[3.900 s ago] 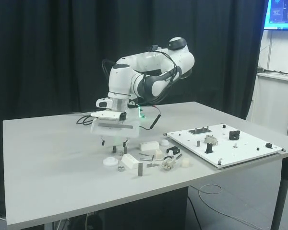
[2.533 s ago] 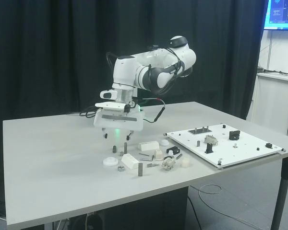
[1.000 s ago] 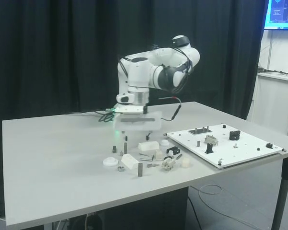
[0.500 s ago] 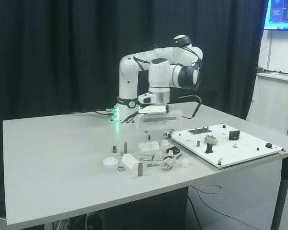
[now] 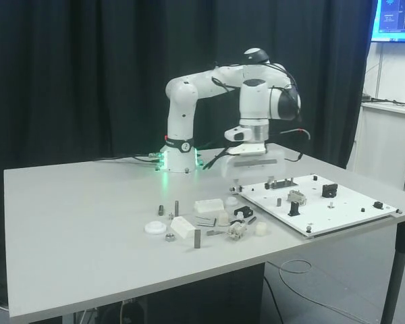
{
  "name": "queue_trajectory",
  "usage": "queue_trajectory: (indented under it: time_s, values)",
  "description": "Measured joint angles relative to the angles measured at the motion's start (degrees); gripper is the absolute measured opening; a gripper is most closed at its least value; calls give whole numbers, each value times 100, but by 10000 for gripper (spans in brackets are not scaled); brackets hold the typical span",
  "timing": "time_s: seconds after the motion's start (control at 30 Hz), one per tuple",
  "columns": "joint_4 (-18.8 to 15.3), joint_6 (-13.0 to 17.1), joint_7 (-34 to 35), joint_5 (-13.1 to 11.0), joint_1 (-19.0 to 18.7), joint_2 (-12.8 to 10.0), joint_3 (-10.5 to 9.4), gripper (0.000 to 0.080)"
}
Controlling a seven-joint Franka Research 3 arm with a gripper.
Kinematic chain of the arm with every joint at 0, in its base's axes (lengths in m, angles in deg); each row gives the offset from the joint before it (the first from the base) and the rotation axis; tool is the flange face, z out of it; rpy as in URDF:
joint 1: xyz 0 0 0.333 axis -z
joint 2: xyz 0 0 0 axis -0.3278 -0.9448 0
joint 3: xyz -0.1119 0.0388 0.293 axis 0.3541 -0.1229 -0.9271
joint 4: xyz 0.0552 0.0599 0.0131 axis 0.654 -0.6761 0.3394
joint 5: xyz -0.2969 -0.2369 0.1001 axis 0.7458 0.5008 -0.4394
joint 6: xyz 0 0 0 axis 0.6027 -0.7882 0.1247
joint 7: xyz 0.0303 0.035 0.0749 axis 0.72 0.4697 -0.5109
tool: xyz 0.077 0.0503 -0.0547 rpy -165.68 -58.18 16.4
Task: Remove round peg 3.
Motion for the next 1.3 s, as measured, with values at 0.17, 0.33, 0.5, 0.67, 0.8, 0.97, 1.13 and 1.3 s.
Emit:
queue_trajectory:
  time_s: [0.17, 0.33, 0.5, 0.67, 0.8, 0.97, 1.13, 1.3]
  values:
    - [36, 163, 144, 17, -289, 4, -5, 800]
    - [102, 368, 177, 53, -476, 5, -65, 800]
    - [205, 560, 188, 57, -535, 10, -207, 800]
    - [322, 707, 188, 69, -521, 11, -373, 800]
    - [422, 746, 188, 102, -488, 11, -489, 800]
    - [541, 783, 188, 130, -431, 11, -598, 800]
    - [638, 800, 188, 163, -362, 11, -677, 800]
    - [732, 800, 188, 217, -283, 11, -730, 800]
